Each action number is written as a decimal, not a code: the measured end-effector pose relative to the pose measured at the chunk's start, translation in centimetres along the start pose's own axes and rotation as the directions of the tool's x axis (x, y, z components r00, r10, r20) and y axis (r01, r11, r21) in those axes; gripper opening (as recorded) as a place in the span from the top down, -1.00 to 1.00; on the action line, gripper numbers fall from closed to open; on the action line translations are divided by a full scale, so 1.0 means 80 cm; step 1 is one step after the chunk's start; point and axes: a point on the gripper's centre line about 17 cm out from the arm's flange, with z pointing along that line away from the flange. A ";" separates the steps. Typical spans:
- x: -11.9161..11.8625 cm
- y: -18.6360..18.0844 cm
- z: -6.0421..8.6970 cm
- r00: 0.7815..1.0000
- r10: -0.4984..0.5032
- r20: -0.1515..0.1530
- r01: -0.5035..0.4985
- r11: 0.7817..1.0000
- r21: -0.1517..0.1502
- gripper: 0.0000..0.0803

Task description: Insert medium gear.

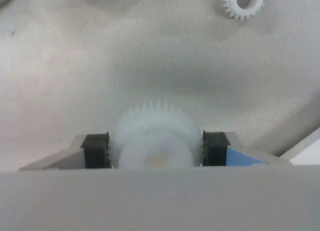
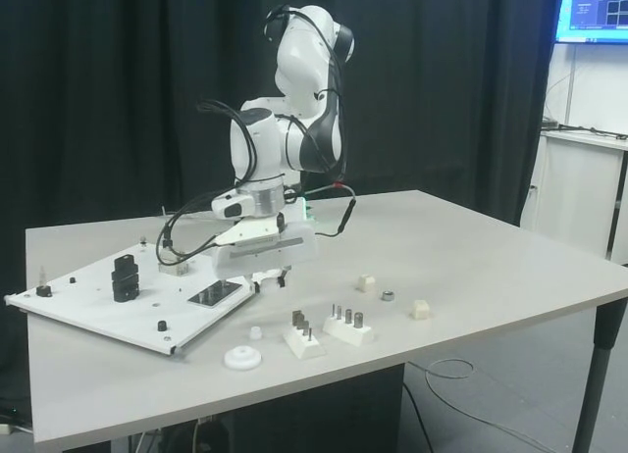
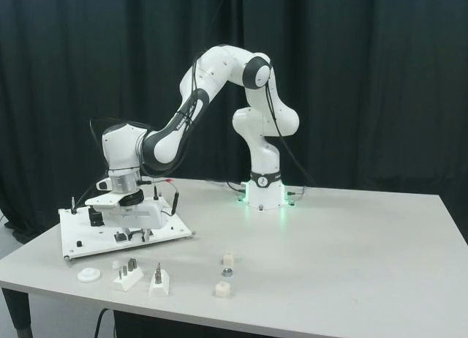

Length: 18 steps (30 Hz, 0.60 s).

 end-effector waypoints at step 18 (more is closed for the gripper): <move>0.003 -0.003 -0.006 1.000 -0.003 -0.005 0.003 1.000 -0.002 0.01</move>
